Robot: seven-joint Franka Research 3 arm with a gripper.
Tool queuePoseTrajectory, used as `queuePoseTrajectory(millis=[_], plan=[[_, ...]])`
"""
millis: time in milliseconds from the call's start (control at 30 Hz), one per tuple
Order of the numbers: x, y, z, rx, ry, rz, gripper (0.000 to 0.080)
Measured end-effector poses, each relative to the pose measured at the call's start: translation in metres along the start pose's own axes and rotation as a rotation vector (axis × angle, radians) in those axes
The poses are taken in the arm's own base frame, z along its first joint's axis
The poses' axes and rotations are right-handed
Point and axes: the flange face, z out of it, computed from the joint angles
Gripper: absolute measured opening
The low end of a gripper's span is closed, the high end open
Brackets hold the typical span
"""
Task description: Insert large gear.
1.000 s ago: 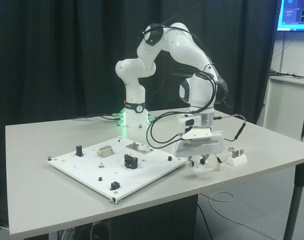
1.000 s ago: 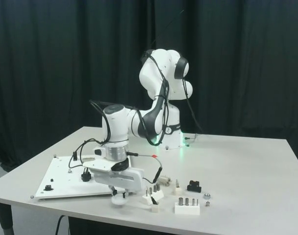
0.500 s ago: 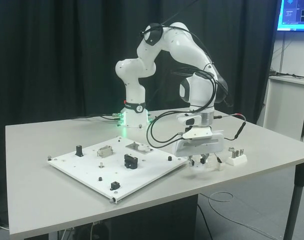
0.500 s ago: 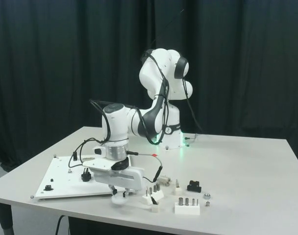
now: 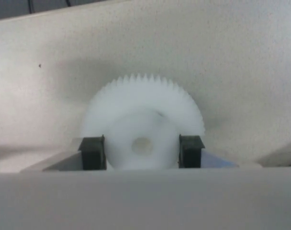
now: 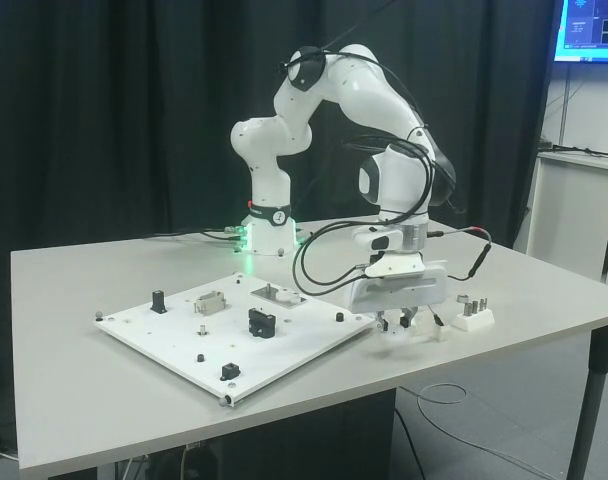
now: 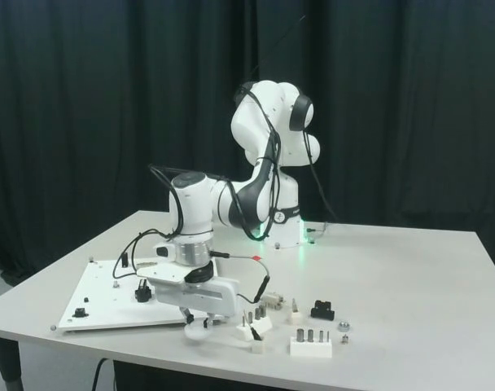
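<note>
The large white gear (image 5: pixel 143 129) fills the middle of the wrist view, its toothed rim showing over the grey table. My gripper (image 5: pixel 142 152) is shut on it, with a black fingertip (image 5: pixel 93 152) on each side of its hub. In the room views the gripper (image 6: pixel 399 322) points straight down near the table's front edge, just off the white board's (image 6: pixel 224 330) corner. The gear (image 7: pixel 200 330) sits under the gripper (image 7: pixel 197 319), a little above the tabletop or just touching it.
The white board (image 7: pixel 109 301) carries several black and grey fixtures. A white peg holder (image 6: pixel 474 312) stands close beside the gripper. More small parts lie near it: a white block with pegs (image 7: pixel 310 342), a black piece (image 7: pixel 322 309) and a small white stand (image 7: pixel 256 326).
The gripper rose slightly with the gear between one second and half a second ago. Since then it has held still.
</note>
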Motion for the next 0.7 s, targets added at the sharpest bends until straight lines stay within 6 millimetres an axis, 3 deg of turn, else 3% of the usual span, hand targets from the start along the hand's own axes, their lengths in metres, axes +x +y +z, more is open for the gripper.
queuePoseTrajectory(millis=[700], plan=[[0.007,0.010,-0.012,-0.054,0.015,-0.106,0.0330]])
